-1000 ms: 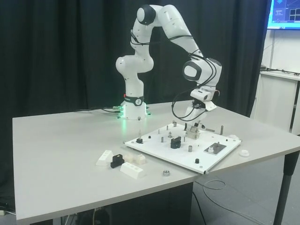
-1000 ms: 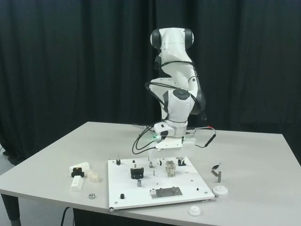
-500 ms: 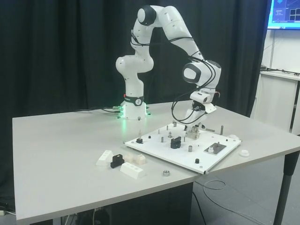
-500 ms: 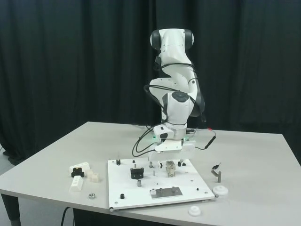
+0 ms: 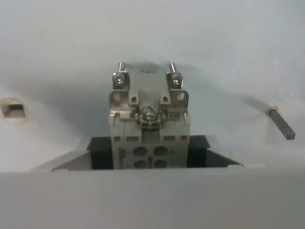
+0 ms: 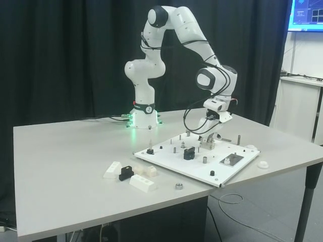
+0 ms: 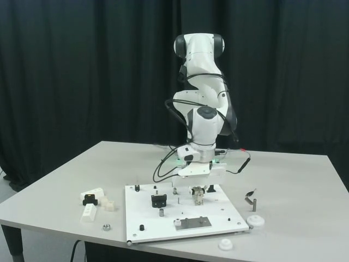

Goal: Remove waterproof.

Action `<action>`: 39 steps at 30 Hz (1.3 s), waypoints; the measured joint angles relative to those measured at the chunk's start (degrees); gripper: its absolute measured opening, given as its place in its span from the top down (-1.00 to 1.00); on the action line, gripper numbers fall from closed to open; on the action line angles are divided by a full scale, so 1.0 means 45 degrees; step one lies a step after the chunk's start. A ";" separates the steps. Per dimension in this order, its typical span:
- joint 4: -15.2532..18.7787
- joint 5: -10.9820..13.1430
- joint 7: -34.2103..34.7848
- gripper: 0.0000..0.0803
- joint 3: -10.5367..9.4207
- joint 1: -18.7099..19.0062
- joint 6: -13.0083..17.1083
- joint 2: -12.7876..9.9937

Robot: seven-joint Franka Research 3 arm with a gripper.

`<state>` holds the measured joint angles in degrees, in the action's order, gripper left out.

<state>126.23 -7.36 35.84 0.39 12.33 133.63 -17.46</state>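
A white robot arm stands bolted near the back of a grey table. From its base it rises straight up, bends at a high elbow, then slopes down and forward, so the wrist hangs low over a white board lying flat on the table's front half. The gripper points straight down, just above the board.

Directly under the gripper sits the waterproof connector, a small grey metal block with screws on top. It stands upright on the board, roughly at the board's middle. In the wrist view it fills the centre, its base rising from a black recess, with the gripper body across the near edge. The fingertips are close beside the connector in both room views, but whether they are apart, together or pressing on it cannot be told.

Elsewhere on the board are a black block, a flat grey plate near the front edge, and several small upright pegs. Off the board, to one side, lie white blocks, a small black part and a metal nut. On the other side lie two white round discs.
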 joint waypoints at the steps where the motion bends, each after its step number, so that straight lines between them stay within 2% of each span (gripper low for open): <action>1: 0.0000 0.0017 0.0000 0.09 0.0001 -0.0004 0.0000 0.0000; 2: -0.0001 0.0040 0.0000 0.09 0.0001 -0.0007 0.0000 0.0000; 3: -0.0001 0.0049 0.0000 0.21 0.0000 -0.0005 0.0000 0.0001; 39: -0.0046 0.0073 0.0001 0.21 0.0016 -0.0008 -0.0116 0.0044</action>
<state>126.02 -7.03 35.84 0.46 12.30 133.10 -17.26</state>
